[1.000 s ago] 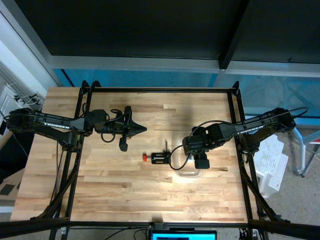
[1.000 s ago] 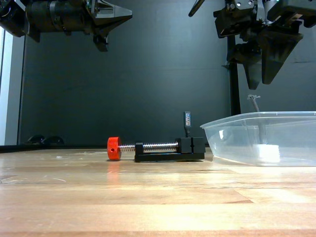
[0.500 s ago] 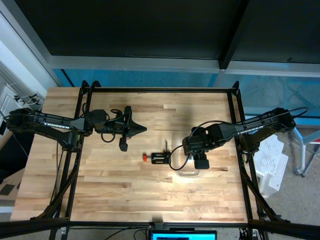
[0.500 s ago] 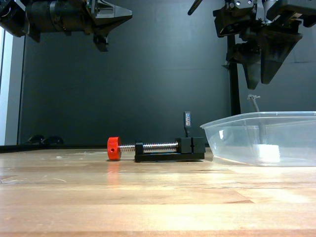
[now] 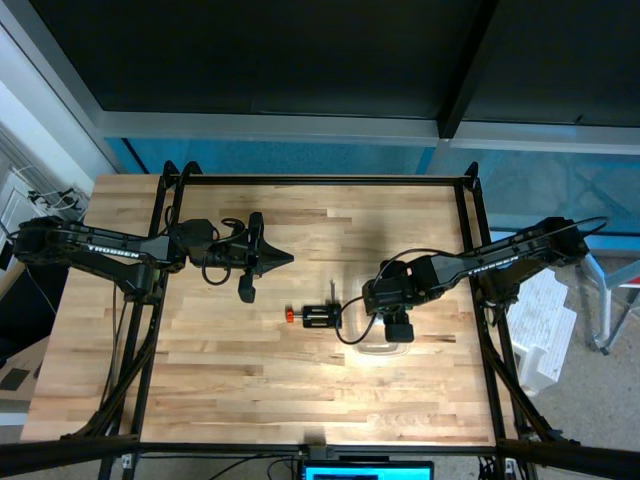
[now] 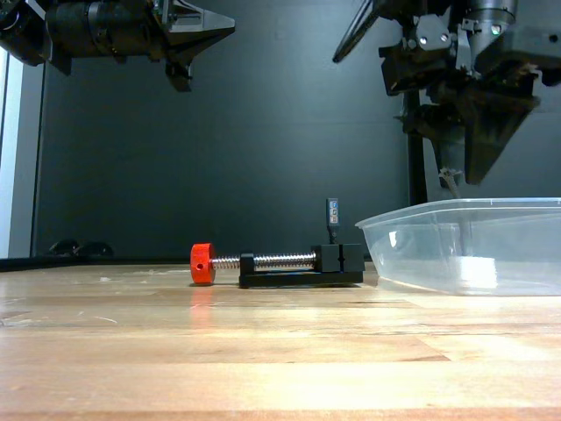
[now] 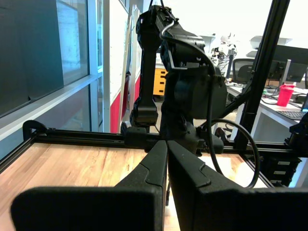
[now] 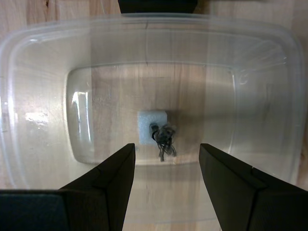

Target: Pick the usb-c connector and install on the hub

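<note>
The usb-c connector [image 8: 152, 126], a small white block with a dark wire stub, lies free on the floor of a clear plastic bin [image 8: 43, 72]. My right gripper [image 8: 166, 185] hangs open straight above it, fingers on either side and apart from it. From table height the right gripper [image 6: 463, 167] sits just over the bin's rim [image 6: 412, 215], with the connector [image 6: 478, 271] below. The hub [image 6: 332, 214] stands upright in a black clamp [image 6: 294, 262]. My left gripper [image 5: 283, 258] is shut and empty, held high at the back left, also seen as the left gripper [image 7: 167, 149].
The clamp [image 5: 318, 317] has a red knob [image 5: 290, 316] and lies just left of the bin [image 5: 378, 349]. A black frame rail [image 5: 320, 180] runs along the table's far edge. Bare wood stretches in front of the clamp.
My right gripper has come down toward the bin, its fingertips now close to the rim. The connector lies where it was. The left arm has not moved.
</note>
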### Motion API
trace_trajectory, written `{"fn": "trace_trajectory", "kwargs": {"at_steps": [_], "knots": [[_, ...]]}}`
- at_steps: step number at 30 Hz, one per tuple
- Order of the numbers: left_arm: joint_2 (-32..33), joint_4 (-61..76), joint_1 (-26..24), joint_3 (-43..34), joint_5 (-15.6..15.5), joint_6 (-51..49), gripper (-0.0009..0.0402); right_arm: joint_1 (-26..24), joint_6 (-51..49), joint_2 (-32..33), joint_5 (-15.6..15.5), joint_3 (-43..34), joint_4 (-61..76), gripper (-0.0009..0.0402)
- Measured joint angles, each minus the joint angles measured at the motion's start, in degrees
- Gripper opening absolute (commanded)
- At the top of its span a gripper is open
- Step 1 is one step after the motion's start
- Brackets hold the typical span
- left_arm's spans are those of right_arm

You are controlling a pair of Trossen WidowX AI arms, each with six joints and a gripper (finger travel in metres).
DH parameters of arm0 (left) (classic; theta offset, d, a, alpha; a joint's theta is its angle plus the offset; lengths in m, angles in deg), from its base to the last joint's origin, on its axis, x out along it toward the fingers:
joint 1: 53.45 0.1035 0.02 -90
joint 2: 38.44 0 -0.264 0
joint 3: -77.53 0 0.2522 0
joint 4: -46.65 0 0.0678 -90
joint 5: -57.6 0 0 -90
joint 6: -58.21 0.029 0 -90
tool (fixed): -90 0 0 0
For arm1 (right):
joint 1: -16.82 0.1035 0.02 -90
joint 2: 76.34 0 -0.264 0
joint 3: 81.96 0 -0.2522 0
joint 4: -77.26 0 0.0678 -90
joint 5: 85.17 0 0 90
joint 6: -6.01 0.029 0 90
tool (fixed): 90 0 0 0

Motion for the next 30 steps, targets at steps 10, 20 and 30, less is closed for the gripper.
{"fn": "trace_trajectory", "kwargs": {"at_steps": [10,20,30], "knots": [[0.00,0.00,0.00,0.00,0.00,0.02,0.0000,0.26,0.02,1.20,0.00,2.54,-3.48,0.0184],[0.00,0.00,0.00,0.02,0.00,0.02,0.0000,0.39,-0.61,3.85,0.00,2.82,-4.94,0.0184],[0.00,0.00,0.00,0.00,0.00,0.02,0.0000,0.42,-1.40,5.88,-0.17,4.07,-7.30,0.0182]]}}
